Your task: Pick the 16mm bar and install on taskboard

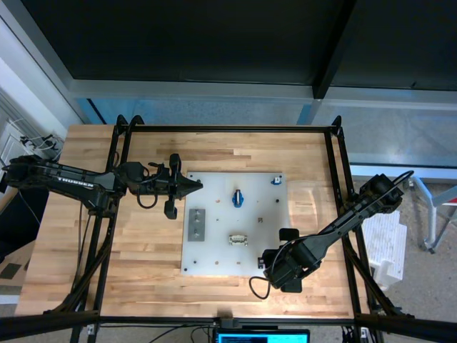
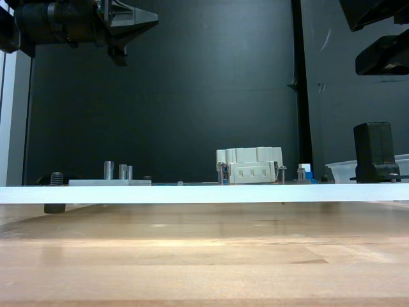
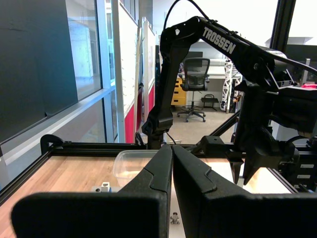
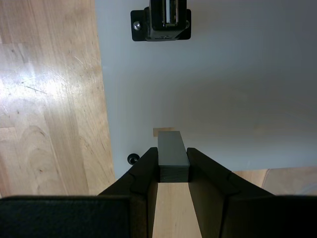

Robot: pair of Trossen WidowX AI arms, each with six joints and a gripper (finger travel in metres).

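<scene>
right hand [image 4: 173, 159] clamped on 16mm bar [image 4: 172, 148] | over taskboard [image 4: 223, 89] edge | black part [image 4: 161, 22] on board | wooden surface [image 4: 49, 99] alongside

Black arms [image 1: 64, 179], white TROSSEN lettering [image 3: 225, 40], tapered left pincer [image 3: 172, 148], right pincer [image 4: 172, 154]

Wooden table [image 1: 143, 286], clear plastic tub [image 3: 130, 162] on it, office chair [image 3: 196, 72] beyond

White capitals reading TROSSEN run along the right arm [image 3: 218, 40], as seen in the left wrist view. The same word, in white, stands on the left arm [image 1: 71, 182] in the high view.
</scene>
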